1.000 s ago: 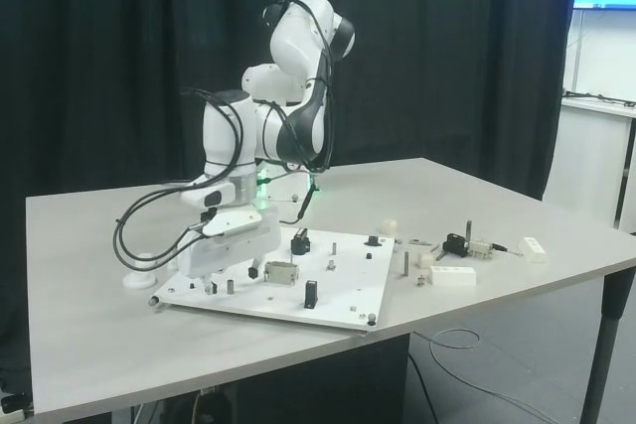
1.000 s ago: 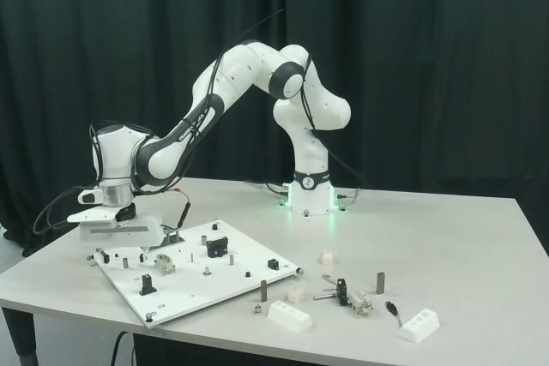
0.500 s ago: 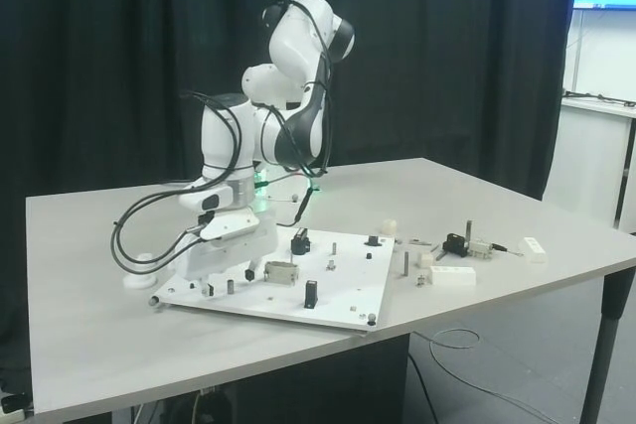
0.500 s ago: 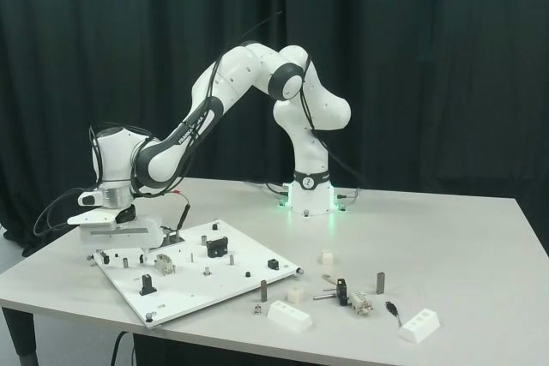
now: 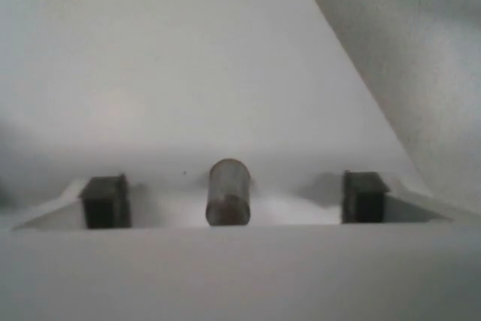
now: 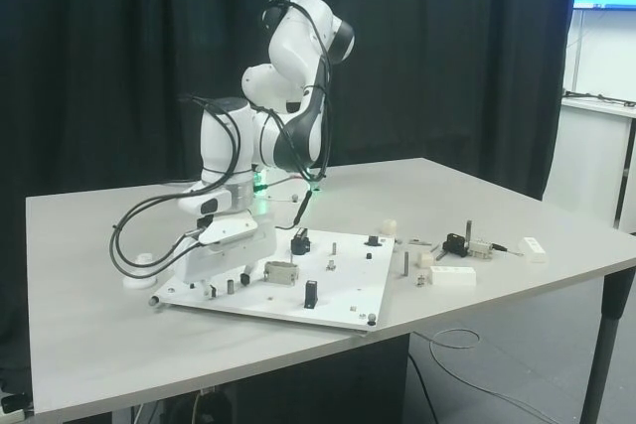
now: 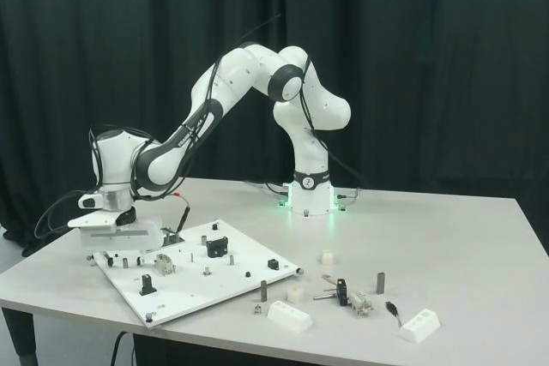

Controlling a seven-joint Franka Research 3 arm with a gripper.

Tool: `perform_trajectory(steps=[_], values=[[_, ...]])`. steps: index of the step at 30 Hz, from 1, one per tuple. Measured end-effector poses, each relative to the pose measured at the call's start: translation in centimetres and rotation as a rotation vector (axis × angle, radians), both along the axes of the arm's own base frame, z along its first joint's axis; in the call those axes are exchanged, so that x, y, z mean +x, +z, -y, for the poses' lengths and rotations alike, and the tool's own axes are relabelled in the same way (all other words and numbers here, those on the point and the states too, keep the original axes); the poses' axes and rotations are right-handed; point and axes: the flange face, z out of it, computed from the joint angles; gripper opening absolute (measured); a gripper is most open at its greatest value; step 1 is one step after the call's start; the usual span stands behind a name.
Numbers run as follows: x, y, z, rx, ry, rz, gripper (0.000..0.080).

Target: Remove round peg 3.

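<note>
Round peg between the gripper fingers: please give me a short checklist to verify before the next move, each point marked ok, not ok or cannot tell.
1. Round peg sits midway between the two black fingertips: ok.
2. Gripper is open, with gaps on both sides of the peg: ok.
3. Fingertips are low enough to span the peg's side: ok, judging from the wrist view.
4. Peg is upright in the white board: ok.
5. This is peg 3 and not another: cannot tell.
6. Neighbouring parts on the board are clear of the fingers: ok in the wrist view; room views hide it behind the hand.
</note>
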Motion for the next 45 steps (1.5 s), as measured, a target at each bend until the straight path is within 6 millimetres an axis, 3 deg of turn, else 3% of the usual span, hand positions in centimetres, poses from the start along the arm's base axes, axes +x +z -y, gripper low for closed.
perform_trajectory(steps=[7, 8, 13, 14, 19, 20, 34, 45], values=[[0.0, -0.2, 0.0, 0.000, -0.012, -0.003, 0.0706], [0.0, -0.3, 0.0, 0.000, -0.014, -0.003, 0.0380], [0.1, -0.4, -0.2, 0.001, -0.026, -0.003, 0.0380], [0.1, -0.4, -0.2, 0.001, -0.027, -0.003, 0.0200], [0.1, -0.4, -0.2, 0.000, -0.031, -0.001, 0.0200], [0.1, -0.4, -0.2, 0.000, -0.032, -0.001, 0.0113], [0.2, -0.2, -0.2, 0.002, -0.034, -0.002, 0.0113], [0.5, 1.3, 0.2, 0.017, -0.037, -0.025, 0.0111]])
